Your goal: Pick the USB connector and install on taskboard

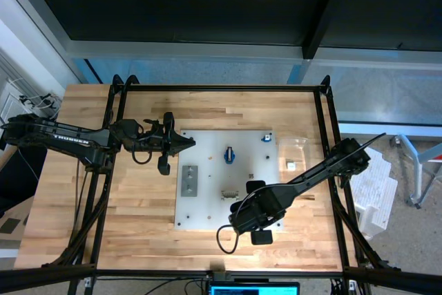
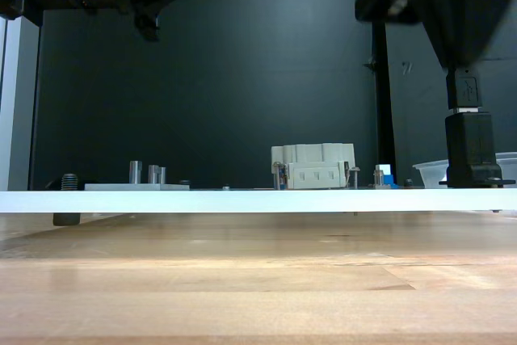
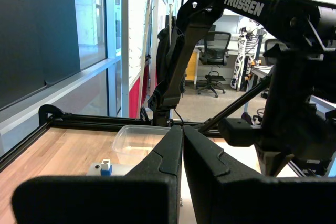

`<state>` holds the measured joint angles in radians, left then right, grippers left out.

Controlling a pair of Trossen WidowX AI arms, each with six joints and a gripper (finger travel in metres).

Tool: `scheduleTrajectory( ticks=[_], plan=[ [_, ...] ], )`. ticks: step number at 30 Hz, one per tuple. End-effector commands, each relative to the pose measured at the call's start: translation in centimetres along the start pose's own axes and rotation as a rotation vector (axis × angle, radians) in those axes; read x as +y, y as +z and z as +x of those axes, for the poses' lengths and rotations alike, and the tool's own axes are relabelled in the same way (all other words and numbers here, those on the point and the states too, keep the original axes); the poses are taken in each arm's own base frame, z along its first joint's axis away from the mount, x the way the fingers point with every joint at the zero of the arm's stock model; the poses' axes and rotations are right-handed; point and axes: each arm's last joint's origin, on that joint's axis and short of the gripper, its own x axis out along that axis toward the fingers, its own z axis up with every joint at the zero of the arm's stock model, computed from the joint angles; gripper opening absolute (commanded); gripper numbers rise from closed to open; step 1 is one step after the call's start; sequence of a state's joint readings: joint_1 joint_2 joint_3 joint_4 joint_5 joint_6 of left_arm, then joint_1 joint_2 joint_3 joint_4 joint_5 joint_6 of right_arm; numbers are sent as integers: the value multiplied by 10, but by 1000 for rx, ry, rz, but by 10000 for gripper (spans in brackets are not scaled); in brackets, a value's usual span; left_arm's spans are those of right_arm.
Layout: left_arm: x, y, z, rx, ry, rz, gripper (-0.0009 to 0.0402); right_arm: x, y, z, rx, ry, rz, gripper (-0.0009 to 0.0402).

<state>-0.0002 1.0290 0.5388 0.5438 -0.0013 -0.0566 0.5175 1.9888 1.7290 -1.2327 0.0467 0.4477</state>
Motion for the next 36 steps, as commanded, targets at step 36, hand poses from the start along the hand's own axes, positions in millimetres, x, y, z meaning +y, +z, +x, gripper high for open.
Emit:
scheduleTrajectory(
  ticks=[36],
  plan=[
    [0,0,0,-1,0,0,0,-24,-34,-71,-157,35,-29,180]
  ],
)
